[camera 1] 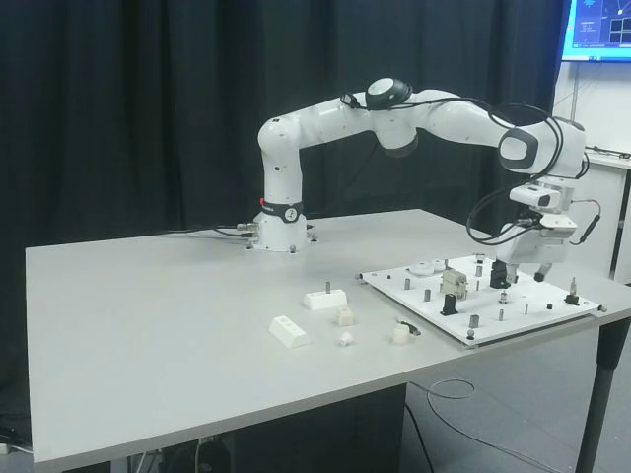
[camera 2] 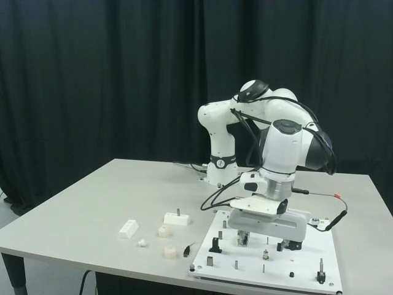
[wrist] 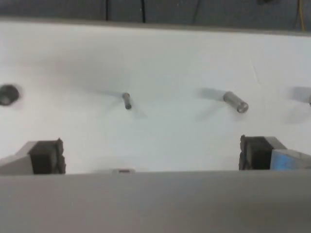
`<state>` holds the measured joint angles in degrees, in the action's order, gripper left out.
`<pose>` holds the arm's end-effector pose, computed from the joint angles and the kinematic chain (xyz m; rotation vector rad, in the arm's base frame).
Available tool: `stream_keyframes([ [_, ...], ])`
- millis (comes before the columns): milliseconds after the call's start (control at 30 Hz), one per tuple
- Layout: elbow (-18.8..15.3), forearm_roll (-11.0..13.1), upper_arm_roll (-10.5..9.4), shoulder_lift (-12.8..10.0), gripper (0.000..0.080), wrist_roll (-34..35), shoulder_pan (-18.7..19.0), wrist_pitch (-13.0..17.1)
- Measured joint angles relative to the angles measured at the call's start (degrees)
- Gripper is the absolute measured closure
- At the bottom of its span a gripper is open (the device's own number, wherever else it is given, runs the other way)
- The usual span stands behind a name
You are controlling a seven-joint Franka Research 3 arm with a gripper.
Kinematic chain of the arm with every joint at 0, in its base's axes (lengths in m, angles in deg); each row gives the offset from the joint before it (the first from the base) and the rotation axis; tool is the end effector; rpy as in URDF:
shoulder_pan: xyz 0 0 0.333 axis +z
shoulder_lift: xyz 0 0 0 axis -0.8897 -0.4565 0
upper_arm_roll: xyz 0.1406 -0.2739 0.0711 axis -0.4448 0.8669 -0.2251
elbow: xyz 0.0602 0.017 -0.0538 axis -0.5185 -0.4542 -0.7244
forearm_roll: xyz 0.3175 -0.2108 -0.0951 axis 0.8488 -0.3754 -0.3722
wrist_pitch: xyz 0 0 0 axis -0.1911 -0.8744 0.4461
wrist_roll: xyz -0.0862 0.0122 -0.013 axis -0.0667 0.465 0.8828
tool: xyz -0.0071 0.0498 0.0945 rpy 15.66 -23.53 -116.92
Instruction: Pick square peg 2.
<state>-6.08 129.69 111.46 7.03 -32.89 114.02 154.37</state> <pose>0.7213 0.2587 0.2742 2.7979 -1.0514 0.0491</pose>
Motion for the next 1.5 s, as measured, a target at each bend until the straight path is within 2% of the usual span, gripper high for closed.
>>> stream_keyframes([
  [500, -2.08, -4.85, 0.37, 0.00, 0.0003, -1.02, 0.08, -5.69],
  [833, -7.03, -5.24, 2.41, 0.00, 0.0003, -4.03, 1.08, -8.71],
  [1133, -16.01, -4.13, 5.96, -0.08, 0.0003, -8.09, 4.84, -9.03],
  [1333, -24.32, -0.59, 10.52, -1.14, 0.0003, -12.83, 9.33, -8.28],
  [1500, -31.24, 2.22, 14.15, -2.45, 0.0003, -15.84, 13.34, -6.12],
])
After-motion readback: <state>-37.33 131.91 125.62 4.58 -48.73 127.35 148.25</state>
